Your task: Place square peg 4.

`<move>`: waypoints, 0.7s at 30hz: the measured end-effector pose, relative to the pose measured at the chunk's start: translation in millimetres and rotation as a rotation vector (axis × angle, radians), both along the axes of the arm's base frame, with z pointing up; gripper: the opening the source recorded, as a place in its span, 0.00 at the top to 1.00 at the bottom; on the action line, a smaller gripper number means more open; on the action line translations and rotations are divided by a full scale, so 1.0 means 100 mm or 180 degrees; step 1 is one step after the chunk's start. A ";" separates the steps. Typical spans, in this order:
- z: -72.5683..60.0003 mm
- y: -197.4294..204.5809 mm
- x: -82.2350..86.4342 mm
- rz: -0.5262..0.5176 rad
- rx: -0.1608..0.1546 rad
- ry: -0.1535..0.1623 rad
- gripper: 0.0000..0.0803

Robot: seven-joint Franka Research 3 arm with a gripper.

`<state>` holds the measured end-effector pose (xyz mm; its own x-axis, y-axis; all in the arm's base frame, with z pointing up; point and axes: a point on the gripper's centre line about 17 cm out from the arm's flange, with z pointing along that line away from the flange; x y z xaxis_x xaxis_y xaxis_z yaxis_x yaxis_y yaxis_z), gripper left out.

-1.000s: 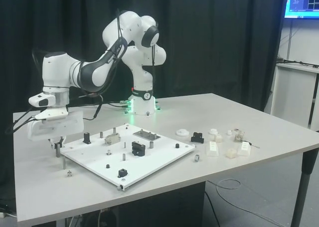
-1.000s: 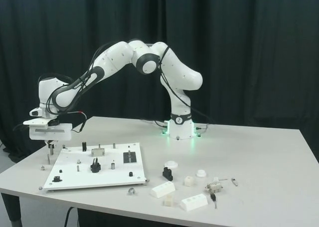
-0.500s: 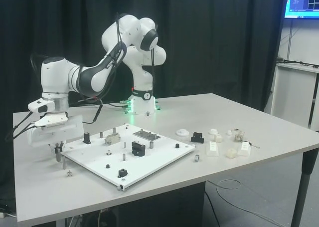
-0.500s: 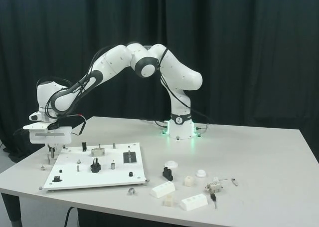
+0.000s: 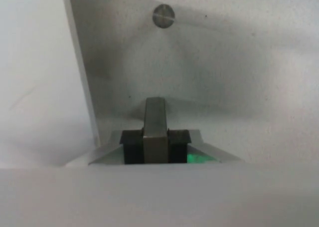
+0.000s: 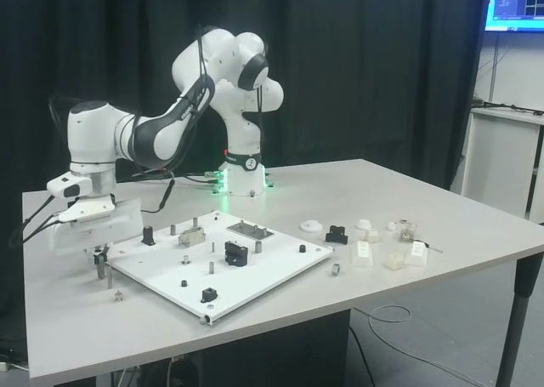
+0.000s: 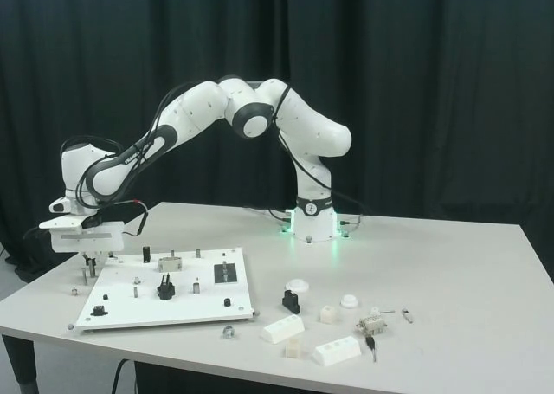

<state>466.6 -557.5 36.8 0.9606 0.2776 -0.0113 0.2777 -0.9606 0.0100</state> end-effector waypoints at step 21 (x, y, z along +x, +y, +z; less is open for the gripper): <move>0.17 -0.07 0.10 0.0019 -0.0012 -0.0029 0.07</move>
<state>476.4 -564.7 53.6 0.9591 0.2831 -0.0035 0.2831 -0.9589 0.0160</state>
